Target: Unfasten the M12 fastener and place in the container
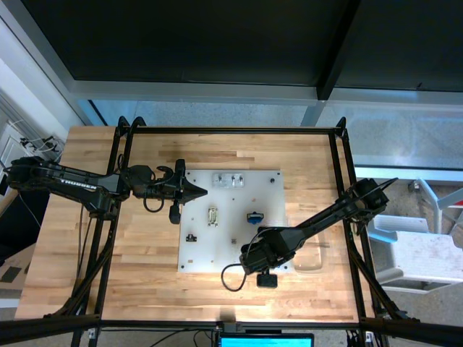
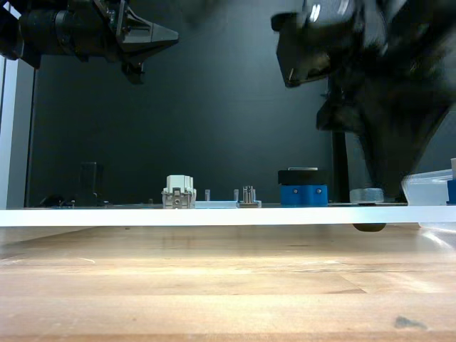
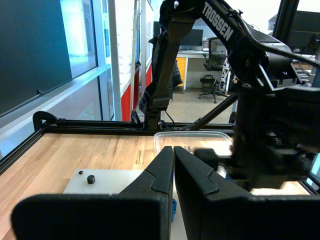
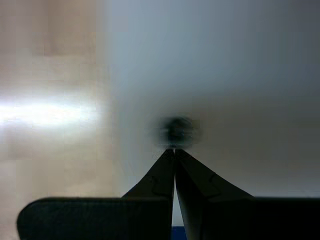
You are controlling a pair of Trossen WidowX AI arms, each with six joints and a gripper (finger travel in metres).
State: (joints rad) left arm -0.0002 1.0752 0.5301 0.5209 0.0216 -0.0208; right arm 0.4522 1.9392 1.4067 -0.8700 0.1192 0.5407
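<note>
Left gripper (image 3: pixel 173 149): black, held high over the far left part of the flat white rectangular board (image 1: pixel 217 253). Its fingers are clenched side to side with nothing between them.
Right gripper (image 4: pixel 175 150): black, low over the board's near right part, with its tips aimed down at the surface. Its fingers are clenched tip to tip, and nothing shows between them.
Small silver M12 nut (image 2: pixel 366 194): in the low view it is a grey disc at board level, just beneath the right fingers. It is not in their grasp. The right arm hides that spot from above, so it cannot be told whether the nut sits on its stud.
Dark round spot (image 4: pixel 177 131): just ahead of the right fingertips, against the pale board. It is too blurred to tell stud from nut.
Clear rectangular plastic container (image 3: pixel 192 133): on the light wooden table (image 1: pixel 145 289), just off the board's right edge. It is near the right fingers, on their outer side. It is well apart from the left fingers, which point toward it across the board. In the low view the nut stands clear of the container's wall.
</note>
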